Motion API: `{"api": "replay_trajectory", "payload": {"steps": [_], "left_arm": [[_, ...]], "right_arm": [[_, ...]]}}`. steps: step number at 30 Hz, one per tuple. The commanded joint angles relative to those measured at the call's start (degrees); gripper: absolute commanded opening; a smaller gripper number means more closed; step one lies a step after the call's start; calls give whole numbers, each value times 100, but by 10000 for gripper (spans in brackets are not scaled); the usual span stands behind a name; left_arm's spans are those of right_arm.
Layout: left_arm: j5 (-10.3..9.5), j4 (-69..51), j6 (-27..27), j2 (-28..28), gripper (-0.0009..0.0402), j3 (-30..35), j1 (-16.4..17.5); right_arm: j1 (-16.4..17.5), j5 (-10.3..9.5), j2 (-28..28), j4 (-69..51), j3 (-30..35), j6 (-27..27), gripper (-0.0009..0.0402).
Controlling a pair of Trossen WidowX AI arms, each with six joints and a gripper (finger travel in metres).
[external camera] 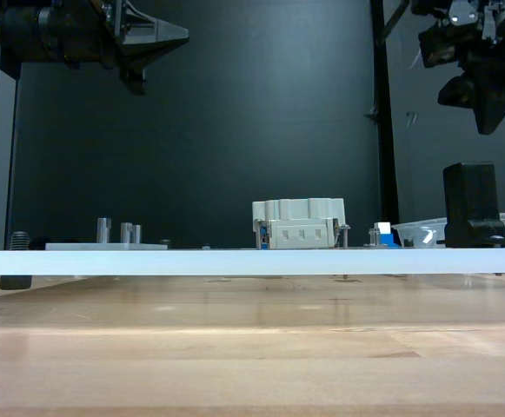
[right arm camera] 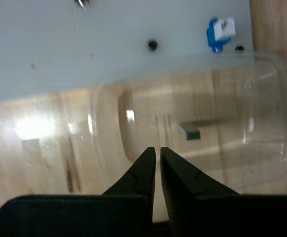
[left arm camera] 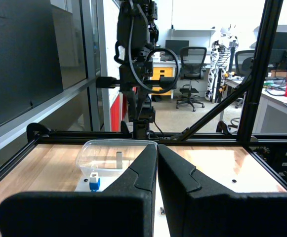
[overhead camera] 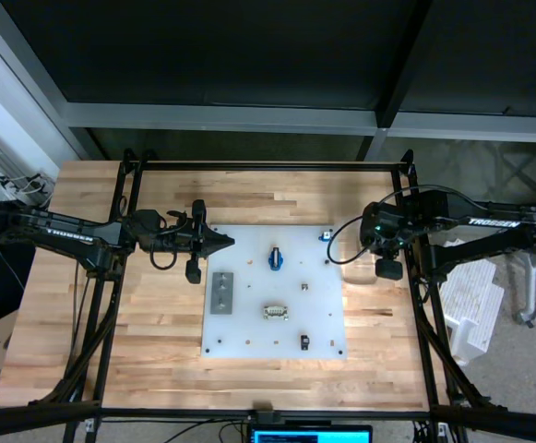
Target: Pick the 16mm bar and install on taskboard
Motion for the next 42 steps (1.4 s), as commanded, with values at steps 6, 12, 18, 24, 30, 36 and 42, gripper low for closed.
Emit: {"api": "replay_trajectory", "payload": {"steps": [6, 12, 18, 24, 30, 36, 42], "left_arm": [[2, 2, 2, 0, 0, 0, 0], [2, 2, 2, 0, 0, 0, 2], [2, 2, 2, 0, 0, 0, 0], [2, 4, 2, 0, 0, 0, 0], [2, 2, 2, 0, 0, 0, 0], [2, 2, 2, 0, 0, 0, 0], [2, 4, 2, -2, 0, 0, 2]], "right_arm": [[-511, 2, 0, 101, -393, -743, 82], [-717, 9, 0, 516, -732, -1169, 131], [-859, 142, 0, 872, -1113, -1460, 165], [-922, 299, 0, 1285, -1397, -1635, 185], [-999, 297, 0, 1467, -1687, -1731, 202], [-1049, 295, 94, 1611, -1714, -1899, 214], [-1113, 251, 109, 1937, -2026, -2166, 217]]}}
